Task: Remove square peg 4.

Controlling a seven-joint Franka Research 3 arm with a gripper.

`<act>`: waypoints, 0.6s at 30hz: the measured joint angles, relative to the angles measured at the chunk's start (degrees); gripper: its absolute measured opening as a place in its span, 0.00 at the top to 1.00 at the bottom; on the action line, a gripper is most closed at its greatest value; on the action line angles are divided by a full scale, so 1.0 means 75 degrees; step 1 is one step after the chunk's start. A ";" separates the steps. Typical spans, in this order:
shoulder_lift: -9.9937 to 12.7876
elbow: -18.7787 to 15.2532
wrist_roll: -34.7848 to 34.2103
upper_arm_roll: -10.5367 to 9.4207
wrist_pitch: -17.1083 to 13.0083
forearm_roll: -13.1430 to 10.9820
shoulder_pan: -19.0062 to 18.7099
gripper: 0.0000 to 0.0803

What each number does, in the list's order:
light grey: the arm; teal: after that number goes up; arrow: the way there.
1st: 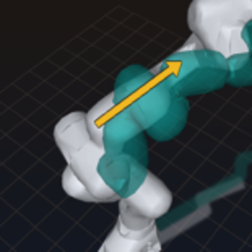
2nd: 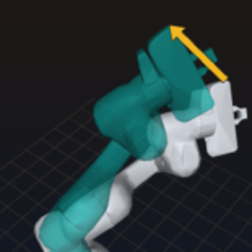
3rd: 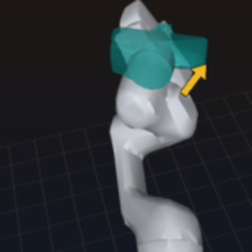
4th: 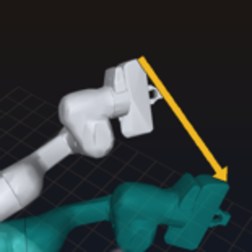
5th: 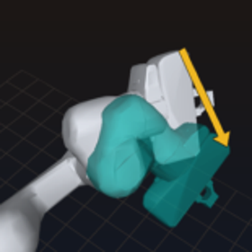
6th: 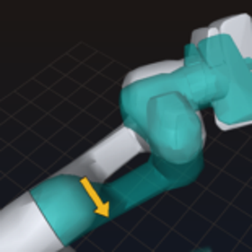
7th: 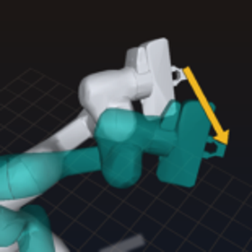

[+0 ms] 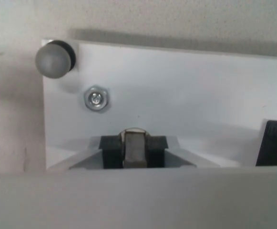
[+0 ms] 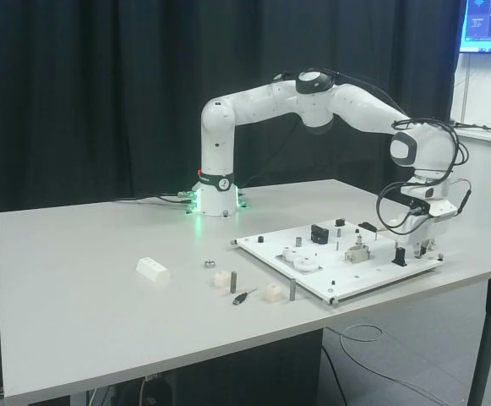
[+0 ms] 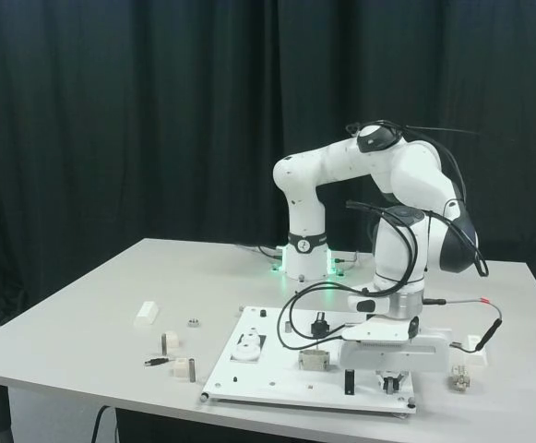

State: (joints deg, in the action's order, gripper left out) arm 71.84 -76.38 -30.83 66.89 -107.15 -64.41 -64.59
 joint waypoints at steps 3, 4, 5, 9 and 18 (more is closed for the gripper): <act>0.0000 0.0000 0.0000 -0.0002 0.0009 0.0000 0.0003 0.88; 0.0000 0.0000 0.0000 -0.0003 0.0012 0.0000 0.0005 0.88; 0.0000 0.0000 0.0000 -0.0006 0.0014 0.0000 0.0007 0.88; 0.0000 -0.0002 0.0000 -0.0025 0.0042 0.0000 0.0018 0.88; -0.0001 -0.0001 -0.0009 -0.0049 0.0042 -0.0008 0.0031 0.88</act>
State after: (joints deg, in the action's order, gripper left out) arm 71.83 -76.39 -30.90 66.52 -106.83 -64.47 -64.36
